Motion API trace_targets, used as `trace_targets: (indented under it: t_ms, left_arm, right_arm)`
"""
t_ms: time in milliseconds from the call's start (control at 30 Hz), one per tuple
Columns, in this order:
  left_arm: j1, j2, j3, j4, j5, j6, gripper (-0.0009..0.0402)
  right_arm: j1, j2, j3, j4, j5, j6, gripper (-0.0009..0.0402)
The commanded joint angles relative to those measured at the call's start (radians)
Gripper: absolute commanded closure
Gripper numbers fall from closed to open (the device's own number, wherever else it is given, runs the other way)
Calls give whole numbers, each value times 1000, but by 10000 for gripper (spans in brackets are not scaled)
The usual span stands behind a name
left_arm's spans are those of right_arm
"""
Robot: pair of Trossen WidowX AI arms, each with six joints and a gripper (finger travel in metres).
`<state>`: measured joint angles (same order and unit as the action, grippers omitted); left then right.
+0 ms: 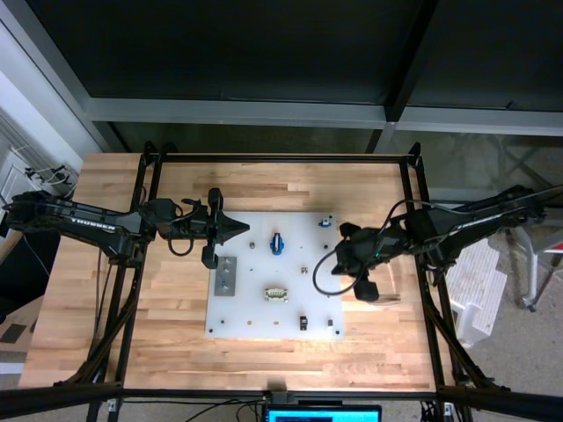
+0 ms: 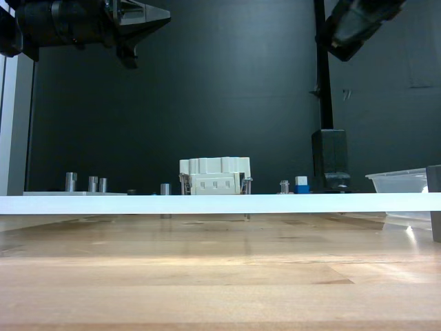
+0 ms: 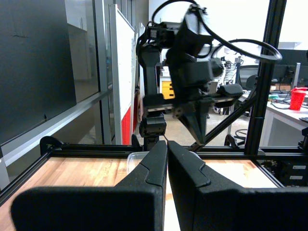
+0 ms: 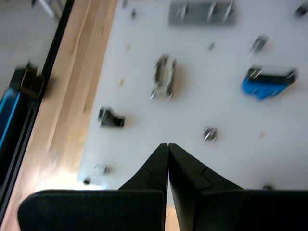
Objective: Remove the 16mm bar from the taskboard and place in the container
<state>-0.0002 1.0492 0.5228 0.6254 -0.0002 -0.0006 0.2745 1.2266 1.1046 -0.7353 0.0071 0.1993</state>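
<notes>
On the table [image 1: 132, 334] in front of you, the taskboard [image 1: 255, 318] lies flat between the two arms. A small grey peg that looks to be the 16mm bar [image 1: 252, 246] stands upright on the board, just beside the blue knob [image 1: 276, 243], on the side toward the left arm. It is apart from the grey block [image 1: 226, 280], which carries pegs of its own, and nothing is touching it. The metal connector [image 1: 276, 294] sits nearer your edge of the board, with a small black component [image 1: 303, 321] closer still.

Your left hand [image 3: 167, 143] hangs high over the board's far left corner. It points across toward the other arm, with its fingers pressed together and nothing between them. Your right hand [image 4: 168, 145] hovers well above the board's right side and looks down on it. Its fingers are likewise pressed together and hold nothing. The container [image 2: 403, 181] rests on the table just off the board's right edge, under the right arm
</notes>
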Motion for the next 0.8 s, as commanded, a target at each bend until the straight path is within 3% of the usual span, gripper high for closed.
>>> trace_targets:
  t_ms: [33, 333, 800]
  left_arm:
    - [0, 0, 0, 0, 0, 0, 393]
    - [0, 0, 0, 0, 0, 0, 393]
    - [0, 0, 0, 0, 0, 0, 393]
  right_arm:
    - [47, 47, 40, -70, 1, 26, 393]
    - [152, 207, 165, -280, 1, 103, 369]
    - [205, 383, 310, -364, 4, 164, 210]
